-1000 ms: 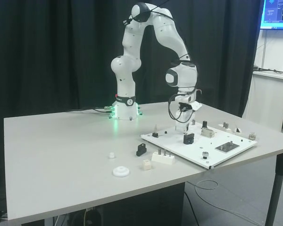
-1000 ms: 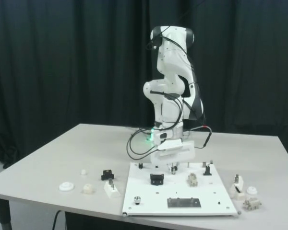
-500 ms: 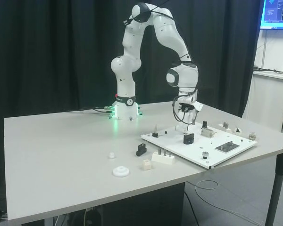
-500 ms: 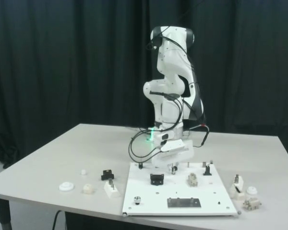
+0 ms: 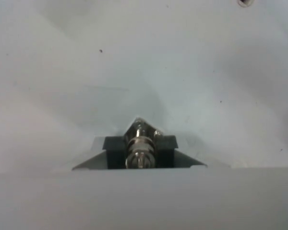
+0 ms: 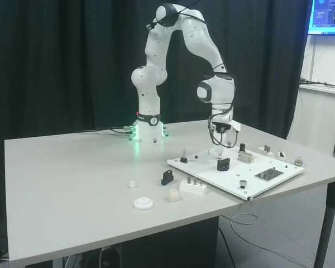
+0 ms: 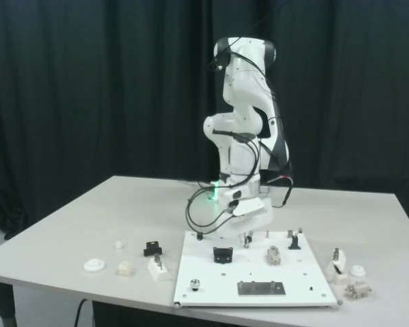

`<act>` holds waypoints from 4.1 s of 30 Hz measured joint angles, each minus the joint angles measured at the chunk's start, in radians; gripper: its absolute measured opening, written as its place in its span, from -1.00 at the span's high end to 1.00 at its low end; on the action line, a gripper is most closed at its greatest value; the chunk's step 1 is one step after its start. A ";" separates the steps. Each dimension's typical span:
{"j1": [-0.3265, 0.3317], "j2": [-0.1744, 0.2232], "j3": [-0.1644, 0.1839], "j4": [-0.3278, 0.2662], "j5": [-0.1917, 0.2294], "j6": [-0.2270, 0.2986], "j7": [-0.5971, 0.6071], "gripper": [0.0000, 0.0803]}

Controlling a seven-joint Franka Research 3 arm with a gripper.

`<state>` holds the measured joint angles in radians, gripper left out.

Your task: Insert BNC.

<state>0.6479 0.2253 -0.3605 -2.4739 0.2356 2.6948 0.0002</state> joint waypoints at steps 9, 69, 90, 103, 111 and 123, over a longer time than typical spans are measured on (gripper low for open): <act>-0.001 0.000 0.000 0.000 -0.003 -0.001 -0.072 0.70; -0.021 0.002 0.030 0.010 -0.171 -0.014 -0.694 0.70; -0.035 0.000 0.042 0.010 -0.170 -0.015 -0.919 0.70; -0.062 -0.001 0.054 0.010 -0.083 -0.016 -0.898 0.70; -0.065 -0.001 0.054 0.010 -0.043 -0.018 -0.898 0.70; -0.065 -0.001 0.059 0.010 -0.031 -0.019 -0.898 0.70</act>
<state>0.5833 0.2244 -0.3013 -2.4634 0.2045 2.6760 -0.8975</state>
